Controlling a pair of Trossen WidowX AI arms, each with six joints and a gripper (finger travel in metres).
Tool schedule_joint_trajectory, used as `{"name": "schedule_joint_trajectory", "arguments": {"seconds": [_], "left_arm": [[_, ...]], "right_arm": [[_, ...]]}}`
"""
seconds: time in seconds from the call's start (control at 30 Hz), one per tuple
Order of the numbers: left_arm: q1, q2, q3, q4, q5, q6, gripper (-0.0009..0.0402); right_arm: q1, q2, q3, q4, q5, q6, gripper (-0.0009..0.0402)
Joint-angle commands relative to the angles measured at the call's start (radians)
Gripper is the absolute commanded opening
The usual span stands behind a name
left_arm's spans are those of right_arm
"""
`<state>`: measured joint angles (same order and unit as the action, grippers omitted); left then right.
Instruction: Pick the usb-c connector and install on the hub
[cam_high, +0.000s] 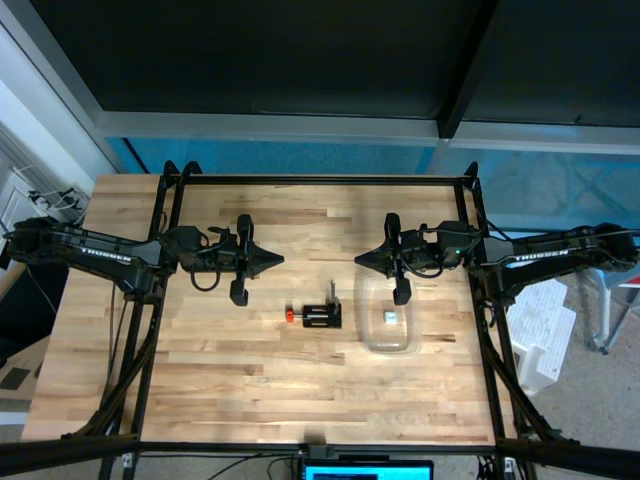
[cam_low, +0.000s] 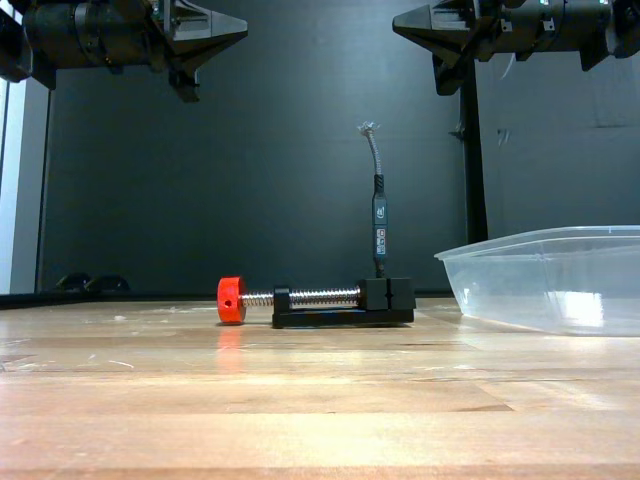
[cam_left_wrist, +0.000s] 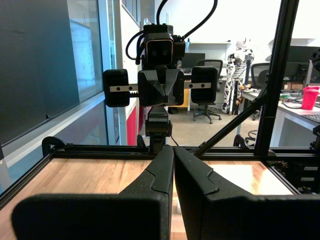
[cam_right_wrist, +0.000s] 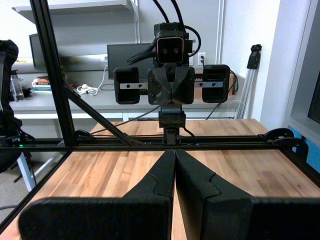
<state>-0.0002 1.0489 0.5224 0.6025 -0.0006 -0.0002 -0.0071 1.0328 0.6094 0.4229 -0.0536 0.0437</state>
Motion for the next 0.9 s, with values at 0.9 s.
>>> {"name": "schedule_joint_trajectory", "arguments": {"seconds": [0.9], "left_arm": [[0.000, 0.000, 0.000, 0.000, 0.000, 0.000, 0.0000]], "right_arm": [[0.001, 0.001, 0.001, -0.019, 0.061, 0.018, 0.0000]]}}
